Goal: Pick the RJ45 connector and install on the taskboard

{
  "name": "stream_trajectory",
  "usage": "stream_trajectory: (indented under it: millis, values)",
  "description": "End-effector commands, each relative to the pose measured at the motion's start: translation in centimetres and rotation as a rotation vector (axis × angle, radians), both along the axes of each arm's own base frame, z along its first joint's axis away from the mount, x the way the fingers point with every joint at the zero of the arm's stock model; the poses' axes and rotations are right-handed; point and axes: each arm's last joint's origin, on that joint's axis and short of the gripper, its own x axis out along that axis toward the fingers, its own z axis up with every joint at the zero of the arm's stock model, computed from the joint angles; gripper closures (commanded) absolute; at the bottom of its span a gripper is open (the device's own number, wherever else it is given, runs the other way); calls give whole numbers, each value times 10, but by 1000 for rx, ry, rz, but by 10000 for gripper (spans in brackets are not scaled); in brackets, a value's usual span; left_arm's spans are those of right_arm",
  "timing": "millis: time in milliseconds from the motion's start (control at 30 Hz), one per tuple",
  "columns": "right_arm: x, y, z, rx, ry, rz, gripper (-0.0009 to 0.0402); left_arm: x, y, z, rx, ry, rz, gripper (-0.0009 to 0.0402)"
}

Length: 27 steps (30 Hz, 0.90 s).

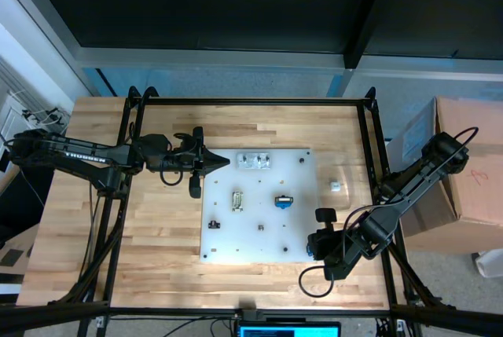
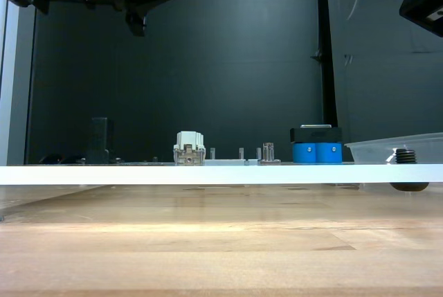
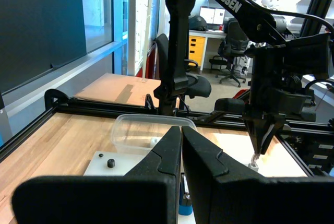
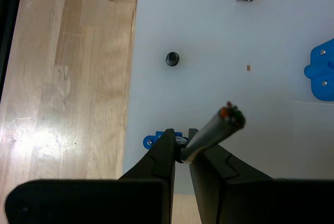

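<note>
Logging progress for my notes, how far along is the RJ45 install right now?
Done: the RJ45 connector is picked up, clamped in the right gripper. In hand: that gripper is low over the blue mount at the taskboard's near right corner. Left: I cannot tell if the connector is seated; the grip is not yet released. The left gripper hovers shut, high over the board's far left edge.

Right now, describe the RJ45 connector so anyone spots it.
At the white taskboard, the right gripper hangs over the near right corner, the left gripper shut over the far left edge. The RJ45 connector, clamped in the right one, alone trails a grey cable.
</note>
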Motion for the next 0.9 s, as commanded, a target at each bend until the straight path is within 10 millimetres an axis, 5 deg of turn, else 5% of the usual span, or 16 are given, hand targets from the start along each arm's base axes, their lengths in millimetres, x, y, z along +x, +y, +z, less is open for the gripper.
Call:
stream_trajectory:
  millis: [33, 900]
  values:
    - [0, 1, 0, 0, -1, 5, 393, 0, 0, 0, 0, 0, 0, 392]
    - [1, 4, -5, -22, 5, 43, 393, 0, 0, 0, 0, 0, 0, 393]
